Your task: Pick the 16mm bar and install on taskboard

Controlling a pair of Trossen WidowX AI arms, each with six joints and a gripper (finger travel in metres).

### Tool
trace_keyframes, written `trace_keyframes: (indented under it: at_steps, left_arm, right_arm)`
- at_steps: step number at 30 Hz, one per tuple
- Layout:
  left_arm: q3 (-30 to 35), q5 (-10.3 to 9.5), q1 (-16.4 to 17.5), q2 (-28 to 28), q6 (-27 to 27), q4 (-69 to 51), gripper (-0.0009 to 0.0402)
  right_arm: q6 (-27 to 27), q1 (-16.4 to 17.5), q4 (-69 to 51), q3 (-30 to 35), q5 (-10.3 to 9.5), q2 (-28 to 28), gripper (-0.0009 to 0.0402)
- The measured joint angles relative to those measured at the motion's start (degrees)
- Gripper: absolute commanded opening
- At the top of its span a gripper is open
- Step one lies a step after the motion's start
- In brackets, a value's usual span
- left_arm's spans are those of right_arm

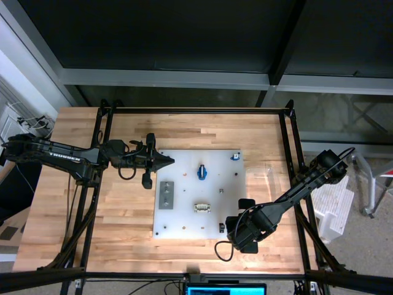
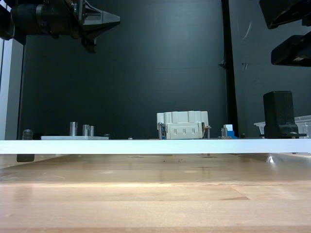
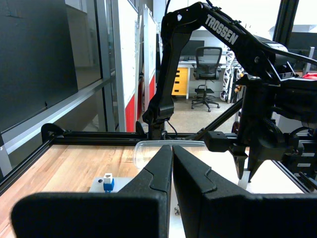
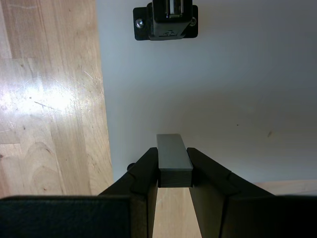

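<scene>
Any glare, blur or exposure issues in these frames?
Right wrist view: glare patch on the tabletop beside the taskboard; the right gripper, over the board's edge, holds the 16mm bar in focus. Left wrist view: left gripper, raised near the board, dark against a bright room. Low view: near tabletop blurred.

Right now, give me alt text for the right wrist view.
The right tool grips the 16mm bar over the white taskboard, a black fitting ahead. The left tool, outside this view, hangs shut over the taskboard's far-left corner.
</scene>
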Motion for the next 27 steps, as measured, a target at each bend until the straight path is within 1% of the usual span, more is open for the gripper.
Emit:
trace_keyframes:
  at_steps: [3, 6, 18, 27]
  left_arm:
    - [-0.02, 0.00, 0.00, 0.00, -0.02, 0.00, 0.0000]
    - [0.00, 0.00, 0.00, 0.00, 0.00, 0.00, 0.0000]
    - [-0.02, 0.00, 0.00, 0.00, -0.02, 0.00, 0.0000]
    - [-0.02, 0.00, 0.00, 0.00, 0.00, 0.00, 0.0000]
  right_arm:
    - [-0.11, 0.00, 0.61, -0.52, 0.31, 0.00, 0.0004]
    - [-0.11, 0.04, 1.11, -1.05, 1.18, -0.02, 0.0004]
    - [-0.33, -0.09, 1.81, -1.70, 1.22, 0.00, 0.0004]
    - [-0.33, -0.13, 3.80, -2.62, 1.27, 1.81, 0.0004]
